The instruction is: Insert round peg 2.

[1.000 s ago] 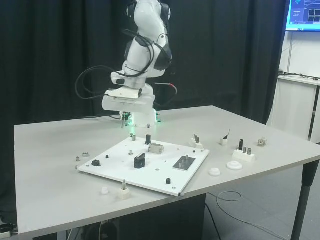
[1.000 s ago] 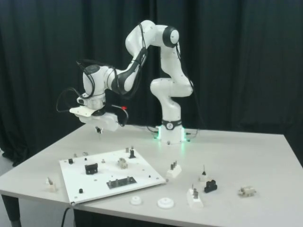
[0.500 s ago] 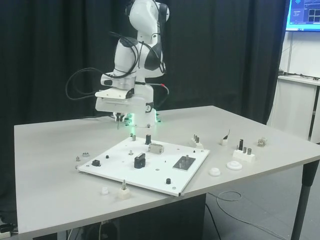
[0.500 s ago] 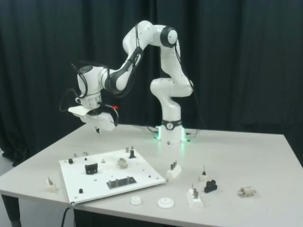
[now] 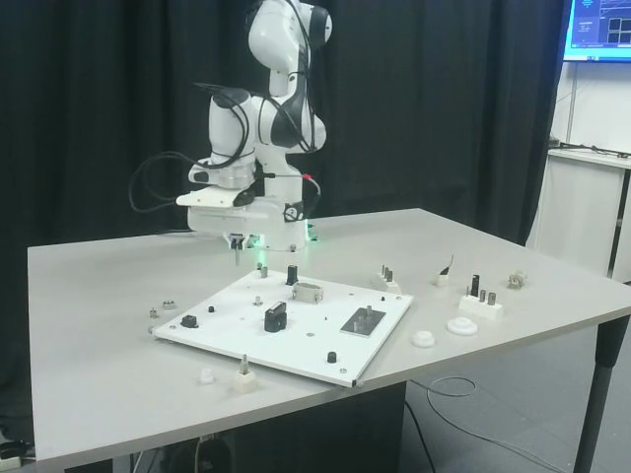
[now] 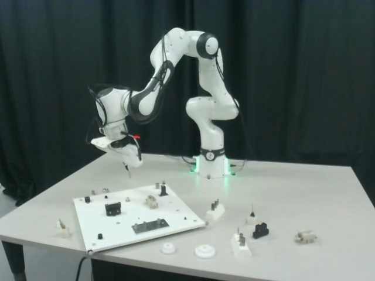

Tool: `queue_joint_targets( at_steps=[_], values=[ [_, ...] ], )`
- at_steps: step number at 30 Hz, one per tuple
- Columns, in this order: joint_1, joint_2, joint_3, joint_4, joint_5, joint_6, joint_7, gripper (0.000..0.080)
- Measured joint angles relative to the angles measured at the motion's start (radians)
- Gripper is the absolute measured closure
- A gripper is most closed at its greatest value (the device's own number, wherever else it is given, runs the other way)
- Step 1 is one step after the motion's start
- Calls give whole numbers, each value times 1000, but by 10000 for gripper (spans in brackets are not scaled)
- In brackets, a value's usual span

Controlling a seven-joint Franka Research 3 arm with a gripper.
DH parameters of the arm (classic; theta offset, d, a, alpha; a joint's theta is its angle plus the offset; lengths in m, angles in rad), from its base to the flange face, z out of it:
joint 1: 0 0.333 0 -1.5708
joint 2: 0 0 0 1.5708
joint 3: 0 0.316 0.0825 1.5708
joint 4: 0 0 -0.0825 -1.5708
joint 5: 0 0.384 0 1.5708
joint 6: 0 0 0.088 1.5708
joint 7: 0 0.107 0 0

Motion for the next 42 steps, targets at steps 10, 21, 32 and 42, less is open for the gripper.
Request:
queue_joint_targets(
  at_steps=[10,21,32,42],
  values=[
    [0,0,-17,-60,73,71,0,737],
    [0,-5,-26,-116,114,150,-2,737],
    [1,-28,-23,-171,132,196,-8,737],
    [4,-40,-17,-206,135,225,-19,737]
  ],
)
